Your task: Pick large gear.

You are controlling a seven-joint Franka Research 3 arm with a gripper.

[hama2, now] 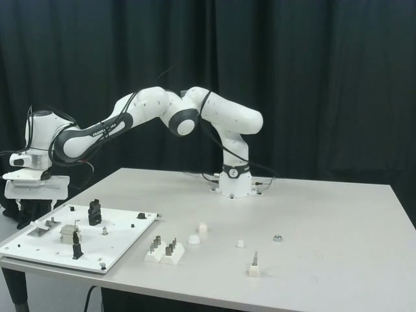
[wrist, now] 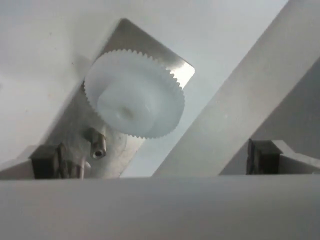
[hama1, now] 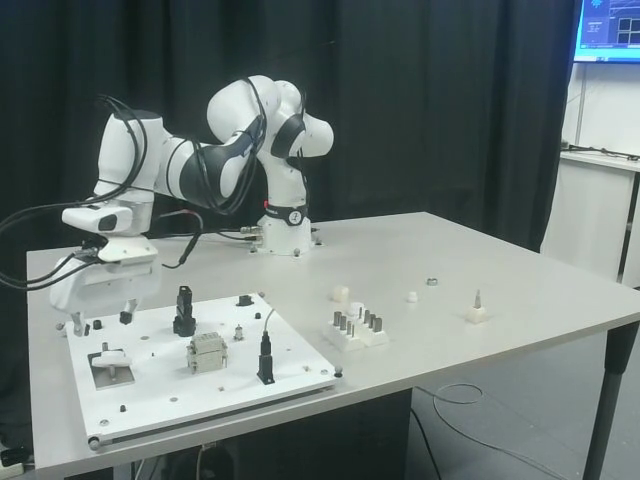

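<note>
We count one large gear (wrist: 134,93), white and toothed, lying flat on a grey metal plate (wrist: 172,62) with one small metal peg (wrist: 96,146) standing just beside it. In the room views that plate sits on the white assembly board (hama1: 290,350) near the board's far-left corner, as the first room view shows it, and the board lies at the table's (hama1: 500,290) corner farthest from the arm's base. On the board we also count two black upright connectors (hama1: 183,310) and one grey block fixture (hama1: 204,353). Beside the board stand two white racks (hama1: 355,328) holding short grey pins. Further along the table lie three small white pieces, the nearest (hama1: 340,293) close to the racks, one small grey nut (hama1: 433,281), and one white base with an upright pin (hama1: 477,310).

The single white arm reaches from its base far across the table, elbow high and forearm running low toward the board, wrist pointing down. The tool (wrist: 155,159) hovers above the gear with its two black fingertips (wrist: 45,161) spread wide apart, holding nothing; the gear is not touched.

Writing runs along the forearm in the second room view, but we cannot read it with certainty.
</note>
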